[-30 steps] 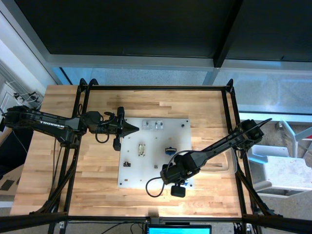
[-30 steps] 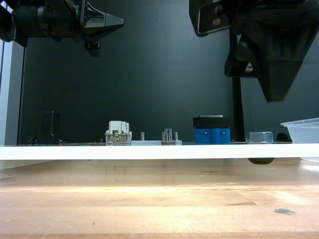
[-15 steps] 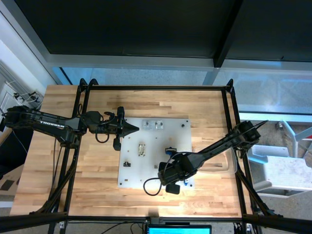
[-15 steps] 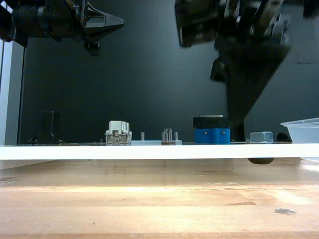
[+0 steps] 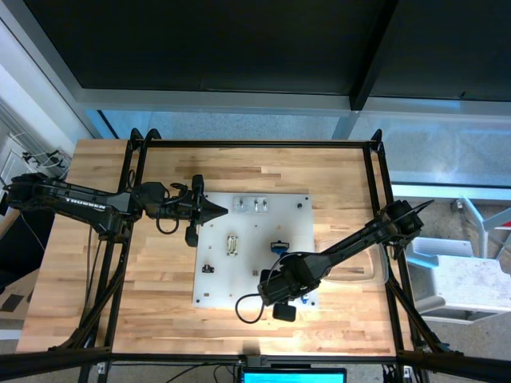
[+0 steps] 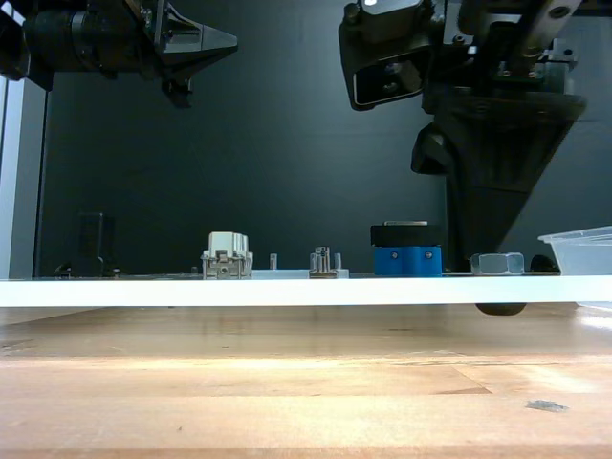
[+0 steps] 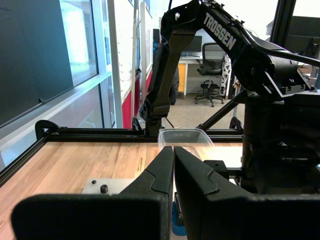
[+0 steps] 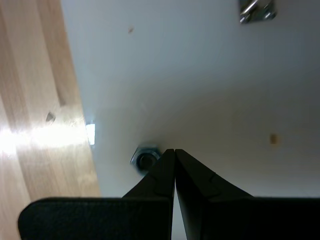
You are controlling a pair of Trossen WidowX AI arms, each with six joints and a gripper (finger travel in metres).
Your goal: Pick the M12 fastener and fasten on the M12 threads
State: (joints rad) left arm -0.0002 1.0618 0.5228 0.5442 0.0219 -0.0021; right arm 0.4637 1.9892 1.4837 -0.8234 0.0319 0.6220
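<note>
The M12 nut (image 6: 497, 263) is a small silver hex that sits low on the white board (image 5: 215, 271) near its near right edge. It is on its stud, whose ribs are hidden. In the right wrist view the nut (image 8: 145, 159) lies just beside the fingertips, outside them. My right gripper (image 6: 470, 256) points straight down with its tips at board height next to the nut, shut on nothing. From above, the right gripper (image 5: 281, 289) covers the nut. My left gripper (image 5: 222, 210) hangs high over the board's far left edge, shut and empty, also shown as left gripper (image 7: 173, 150).
A clear tray (image 5: 359, 271) lies off the board's right side, behind the nut in the low view. A blue block with a black cap (image 6: 406, 251) and a white connector (image 6: 226, 258) stand mid-board. A small metal bracket (image 8: 257, 10) sits farther along the board.
My right gripper swung left and came down from well above the board until its tips stand beside the nut. The nut and the left arm have not moved.
</note>
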